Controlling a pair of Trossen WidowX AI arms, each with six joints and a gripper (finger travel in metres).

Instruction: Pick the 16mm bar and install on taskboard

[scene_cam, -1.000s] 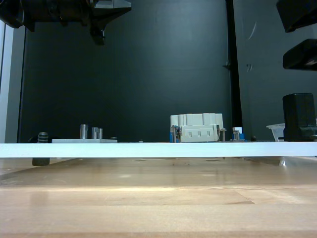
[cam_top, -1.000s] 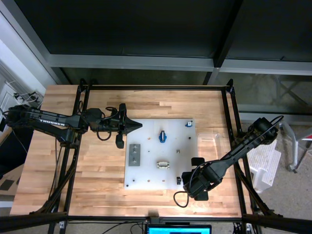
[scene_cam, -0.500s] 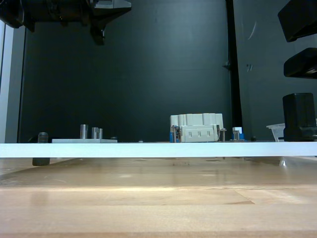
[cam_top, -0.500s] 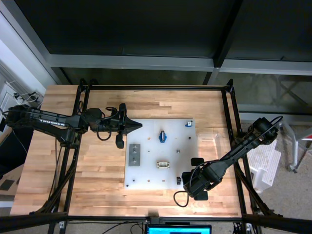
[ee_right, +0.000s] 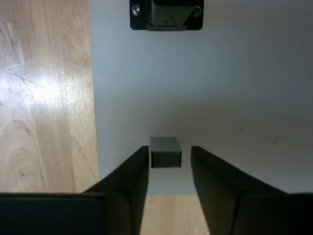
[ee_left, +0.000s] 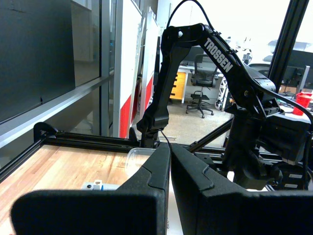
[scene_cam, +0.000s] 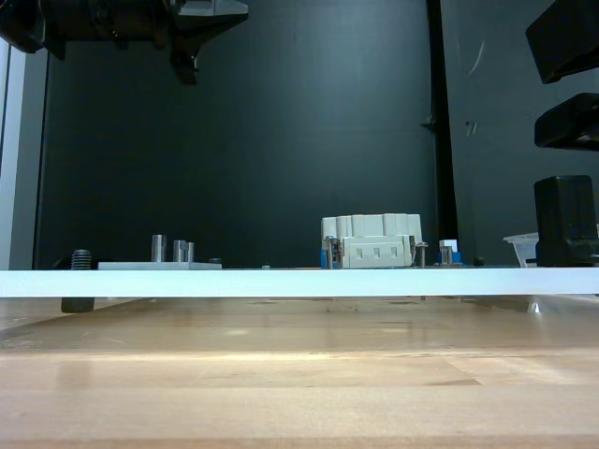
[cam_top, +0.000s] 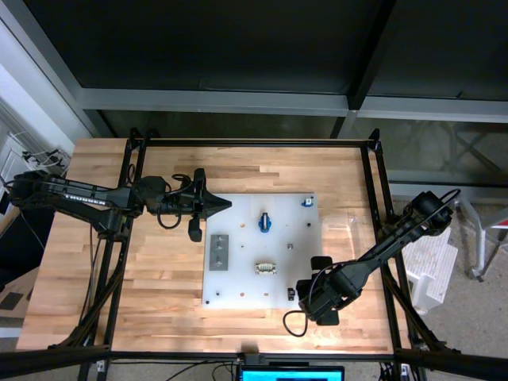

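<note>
A small grey block, seemingly the 16mm bar, stands on the white taskboard close to its edge. I cannot tell whether it sits in a seat. My right gripper hangs over it, open, one finger on each side with a slim gap to the block. From above, the right gripper is over the board's near right corner, with the bar just visible beside it. My left gripper hovers high off the taskboard's far left corner, shut on nothing, its fingers pressed together.
A black mount is screwed to the board just beyond the bar. Also on the board are a grey plate with pegs, a white connector and a blue part. A clear tray lies right of the board.
The right gripper's fingers have dropped slightly in the low view. The bar and the left arm have not moved.
</note>
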